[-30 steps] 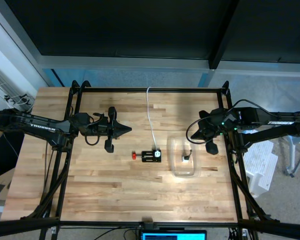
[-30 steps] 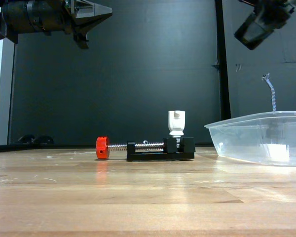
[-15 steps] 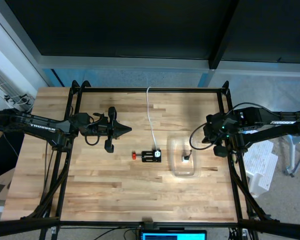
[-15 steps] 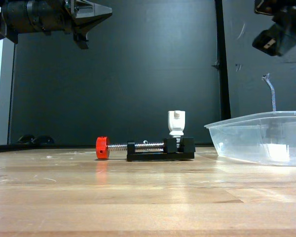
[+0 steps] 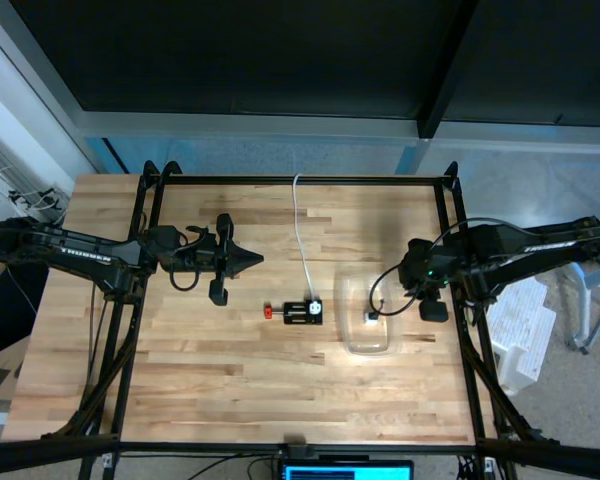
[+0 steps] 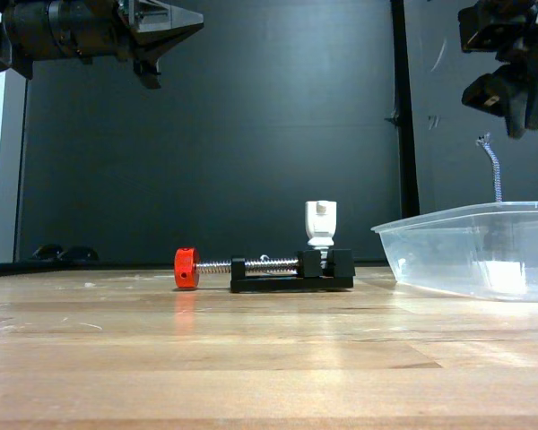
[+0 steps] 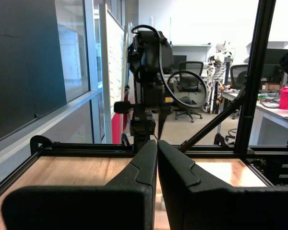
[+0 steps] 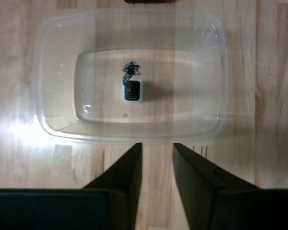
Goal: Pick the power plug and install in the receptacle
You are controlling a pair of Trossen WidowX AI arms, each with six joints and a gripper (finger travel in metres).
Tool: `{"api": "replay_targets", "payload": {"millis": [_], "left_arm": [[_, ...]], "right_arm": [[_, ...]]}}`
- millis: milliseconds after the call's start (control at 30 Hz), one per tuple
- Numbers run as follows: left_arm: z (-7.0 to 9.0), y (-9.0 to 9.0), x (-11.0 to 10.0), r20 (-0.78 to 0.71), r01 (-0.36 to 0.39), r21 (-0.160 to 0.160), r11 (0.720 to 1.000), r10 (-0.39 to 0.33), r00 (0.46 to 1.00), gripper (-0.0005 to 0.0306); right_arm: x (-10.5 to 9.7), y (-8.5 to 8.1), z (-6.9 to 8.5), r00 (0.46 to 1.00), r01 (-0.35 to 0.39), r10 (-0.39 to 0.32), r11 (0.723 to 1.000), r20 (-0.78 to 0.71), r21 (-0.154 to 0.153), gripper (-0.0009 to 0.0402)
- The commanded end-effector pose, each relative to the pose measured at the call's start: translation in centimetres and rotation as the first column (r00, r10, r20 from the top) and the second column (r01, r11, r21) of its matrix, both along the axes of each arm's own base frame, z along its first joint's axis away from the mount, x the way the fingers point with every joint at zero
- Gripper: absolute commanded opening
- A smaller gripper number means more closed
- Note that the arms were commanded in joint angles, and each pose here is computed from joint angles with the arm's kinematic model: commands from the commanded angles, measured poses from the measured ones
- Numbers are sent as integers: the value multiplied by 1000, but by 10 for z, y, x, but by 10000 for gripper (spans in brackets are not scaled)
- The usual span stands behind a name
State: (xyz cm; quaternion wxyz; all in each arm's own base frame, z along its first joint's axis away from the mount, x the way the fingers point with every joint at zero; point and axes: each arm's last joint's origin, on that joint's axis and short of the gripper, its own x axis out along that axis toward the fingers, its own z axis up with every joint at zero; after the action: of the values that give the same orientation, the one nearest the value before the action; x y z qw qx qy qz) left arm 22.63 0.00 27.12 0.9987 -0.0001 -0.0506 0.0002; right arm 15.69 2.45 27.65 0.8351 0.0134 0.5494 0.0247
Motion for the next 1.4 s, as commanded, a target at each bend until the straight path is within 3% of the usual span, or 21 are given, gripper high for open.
{"api": "replay_targets", "payload": {"millis": [33,200,333,900,1400], "left_arm": [[0,0,0,0,0,0,1000,0,1000,0],[0,0,0,0,0,0,1000,0,1000,0],[0,0,0,0,0,0,1000,0,1000,0],[0,0,0,0,0,0,1000,0,1000,0],[0,0,0,0,0,0,1000,0,1000,0]], "right_arm": [[8,7,-9,1000,-11,11,1000,6,7,148],[17,11,-25,1000,26,-26,1000,5,3,198],[26,14,-35,999,37,-37,999,-5,0,215],[55,22,-74,999,25,-25,1000,-39,-9,216],[62,33,-83,999,-6,5,1000,-46,-21,215]]}}
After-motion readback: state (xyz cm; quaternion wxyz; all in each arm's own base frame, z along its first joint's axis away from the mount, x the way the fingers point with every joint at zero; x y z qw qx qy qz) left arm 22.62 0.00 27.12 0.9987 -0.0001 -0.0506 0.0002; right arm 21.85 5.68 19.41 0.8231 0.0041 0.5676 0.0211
